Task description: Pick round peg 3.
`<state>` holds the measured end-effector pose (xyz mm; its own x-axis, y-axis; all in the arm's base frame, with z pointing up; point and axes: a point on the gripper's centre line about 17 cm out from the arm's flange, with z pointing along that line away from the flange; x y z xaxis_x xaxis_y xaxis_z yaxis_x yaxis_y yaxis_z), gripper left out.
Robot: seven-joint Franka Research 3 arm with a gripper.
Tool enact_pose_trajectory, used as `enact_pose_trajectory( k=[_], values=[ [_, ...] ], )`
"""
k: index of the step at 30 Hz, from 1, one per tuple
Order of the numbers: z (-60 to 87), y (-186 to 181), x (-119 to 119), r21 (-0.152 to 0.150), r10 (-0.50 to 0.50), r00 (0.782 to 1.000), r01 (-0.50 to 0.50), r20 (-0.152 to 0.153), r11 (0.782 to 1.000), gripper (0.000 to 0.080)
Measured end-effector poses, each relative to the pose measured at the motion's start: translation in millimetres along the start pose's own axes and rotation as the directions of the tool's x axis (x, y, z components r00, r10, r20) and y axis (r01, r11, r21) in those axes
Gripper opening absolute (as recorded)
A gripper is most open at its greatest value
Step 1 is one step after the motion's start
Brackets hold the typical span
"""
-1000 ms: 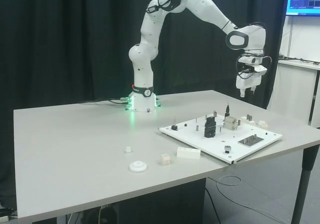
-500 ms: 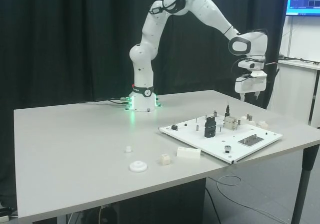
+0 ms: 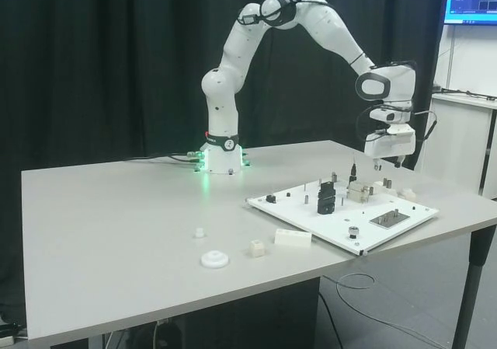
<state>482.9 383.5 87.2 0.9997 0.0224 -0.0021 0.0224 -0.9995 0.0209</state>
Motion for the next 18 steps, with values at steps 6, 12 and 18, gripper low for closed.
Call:
enact_pose_trajectory(
  k=[6,12,18],
  values=[
    [17.6,-2.8,-5.8,-0.007,0.003,1.000,-0.003,0.013,1.000,0.0800],
    [32.3,-11.2,-16.0,-0.002,0.008,0.999,-0.008,0.031,1.000,0.0800],
    [42.7,-22.4,-23.5,0.006,0.000,1.000,-0.001,0.032,1.000,0.0800]
  ],
)
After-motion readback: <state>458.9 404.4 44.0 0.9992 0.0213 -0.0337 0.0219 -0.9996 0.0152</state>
